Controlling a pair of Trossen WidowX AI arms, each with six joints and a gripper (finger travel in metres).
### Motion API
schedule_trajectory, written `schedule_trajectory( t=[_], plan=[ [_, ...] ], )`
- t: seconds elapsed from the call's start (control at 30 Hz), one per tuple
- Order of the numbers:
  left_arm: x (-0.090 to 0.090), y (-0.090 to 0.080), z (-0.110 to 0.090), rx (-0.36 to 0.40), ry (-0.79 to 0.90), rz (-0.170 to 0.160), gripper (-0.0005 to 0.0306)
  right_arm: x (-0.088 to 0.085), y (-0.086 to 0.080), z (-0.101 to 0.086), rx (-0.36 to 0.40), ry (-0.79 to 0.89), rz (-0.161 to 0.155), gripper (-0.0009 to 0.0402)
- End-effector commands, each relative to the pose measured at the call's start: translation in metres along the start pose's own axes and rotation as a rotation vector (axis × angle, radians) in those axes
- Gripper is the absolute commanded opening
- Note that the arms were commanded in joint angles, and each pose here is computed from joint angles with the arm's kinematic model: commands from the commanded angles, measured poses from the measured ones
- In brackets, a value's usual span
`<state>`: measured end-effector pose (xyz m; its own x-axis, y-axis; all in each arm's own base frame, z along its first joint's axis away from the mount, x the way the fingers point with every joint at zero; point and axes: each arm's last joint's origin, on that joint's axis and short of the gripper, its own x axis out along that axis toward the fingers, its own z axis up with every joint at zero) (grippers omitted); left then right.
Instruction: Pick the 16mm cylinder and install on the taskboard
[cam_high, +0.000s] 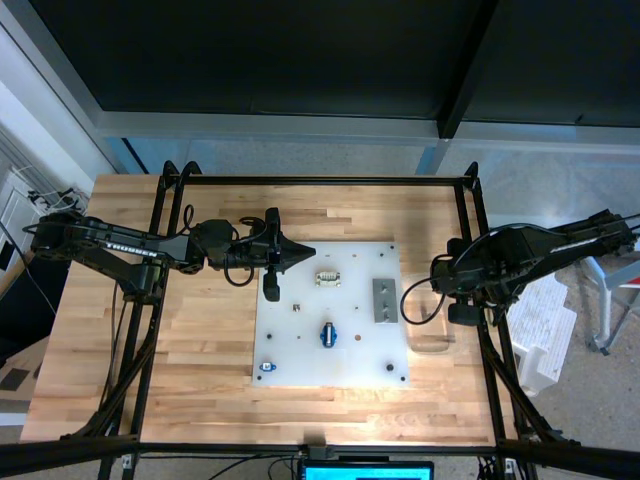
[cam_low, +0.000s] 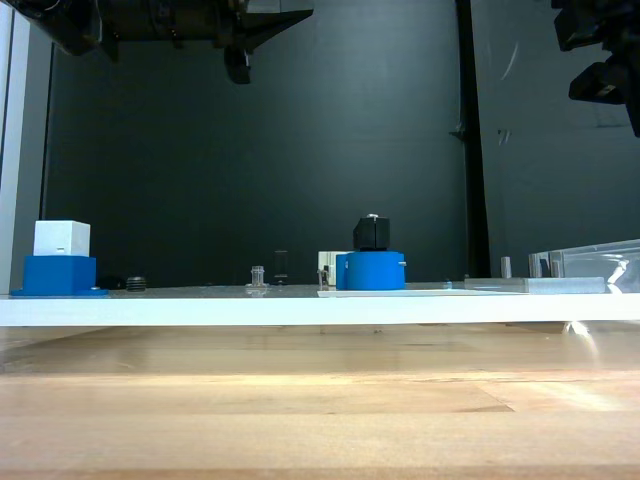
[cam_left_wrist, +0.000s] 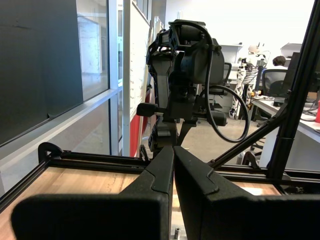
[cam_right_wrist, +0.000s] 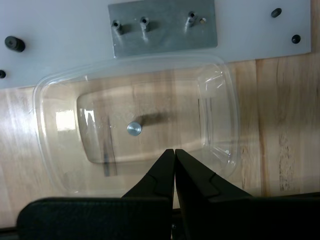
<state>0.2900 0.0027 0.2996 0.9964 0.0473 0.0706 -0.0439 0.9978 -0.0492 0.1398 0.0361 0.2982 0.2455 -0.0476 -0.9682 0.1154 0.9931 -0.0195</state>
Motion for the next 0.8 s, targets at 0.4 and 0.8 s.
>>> schedule_trajectory(
  t=[0.4,0.8],
  plan=[
    [0.000,0.000,0.000,0.000,0.000,0.000,0.0000,0.030,0.012,0.001,-0.050,0.044,-0.006,0.0000],
    [0.000,0.000,0.000,0.000,0.001,0.000,0.0000,0.060,0.022,0.006,-0.088,0.092,-0.027,0.0013]
  ],
)
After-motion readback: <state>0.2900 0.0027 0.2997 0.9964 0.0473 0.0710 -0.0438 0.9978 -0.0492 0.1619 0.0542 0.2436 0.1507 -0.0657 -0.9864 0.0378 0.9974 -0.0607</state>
